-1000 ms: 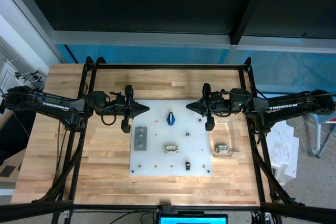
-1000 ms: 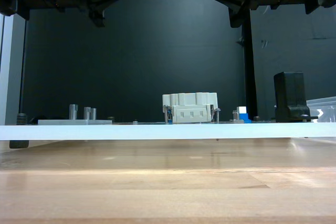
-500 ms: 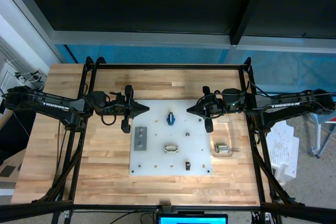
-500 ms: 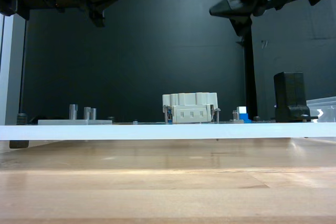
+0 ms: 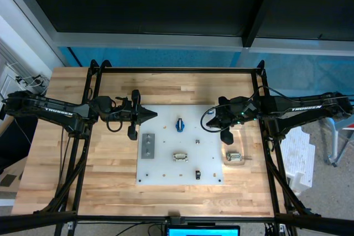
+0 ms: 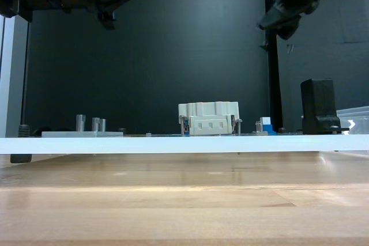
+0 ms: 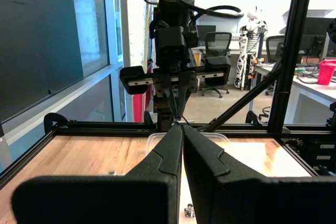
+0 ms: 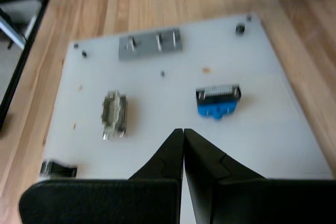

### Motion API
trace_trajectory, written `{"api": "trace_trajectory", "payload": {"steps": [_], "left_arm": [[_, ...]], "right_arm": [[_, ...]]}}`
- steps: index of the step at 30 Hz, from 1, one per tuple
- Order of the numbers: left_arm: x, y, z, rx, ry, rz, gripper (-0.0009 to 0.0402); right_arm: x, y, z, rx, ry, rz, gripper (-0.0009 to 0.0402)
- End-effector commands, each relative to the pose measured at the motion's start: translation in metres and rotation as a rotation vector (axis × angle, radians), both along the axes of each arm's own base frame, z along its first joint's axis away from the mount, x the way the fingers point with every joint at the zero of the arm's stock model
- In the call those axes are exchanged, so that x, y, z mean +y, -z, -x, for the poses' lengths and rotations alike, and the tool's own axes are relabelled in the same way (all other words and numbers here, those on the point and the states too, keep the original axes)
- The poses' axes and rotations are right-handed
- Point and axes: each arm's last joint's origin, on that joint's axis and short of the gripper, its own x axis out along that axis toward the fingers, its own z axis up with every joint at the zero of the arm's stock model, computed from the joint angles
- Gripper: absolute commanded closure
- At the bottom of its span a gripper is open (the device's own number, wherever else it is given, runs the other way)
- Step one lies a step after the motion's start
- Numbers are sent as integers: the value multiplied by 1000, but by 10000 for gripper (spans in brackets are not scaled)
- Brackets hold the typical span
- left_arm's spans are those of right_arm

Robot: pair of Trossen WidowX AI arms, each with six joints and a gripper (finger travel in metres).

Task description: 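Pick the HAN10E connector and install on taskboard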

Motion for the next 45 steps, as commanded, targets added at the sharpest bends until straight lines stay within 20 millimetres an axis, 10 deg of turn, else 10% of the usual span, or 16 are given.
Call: {"api": "trace_trajectory", "payload": {"steps": [1, 21, 45], "left_arm": [[0, 0, 0, 0, 0, 0, 392], [0, 0, 0, 0, 0, 0, 392], [0, 0, 0, 0, 0, 0, 392]], "right_arm": [[2, -4, 6, 82, 14, 4, 394], [30, 14, 16, 536, -37, 47, 393], [76, 21, 44, 693, -145, 83, 393]]}}
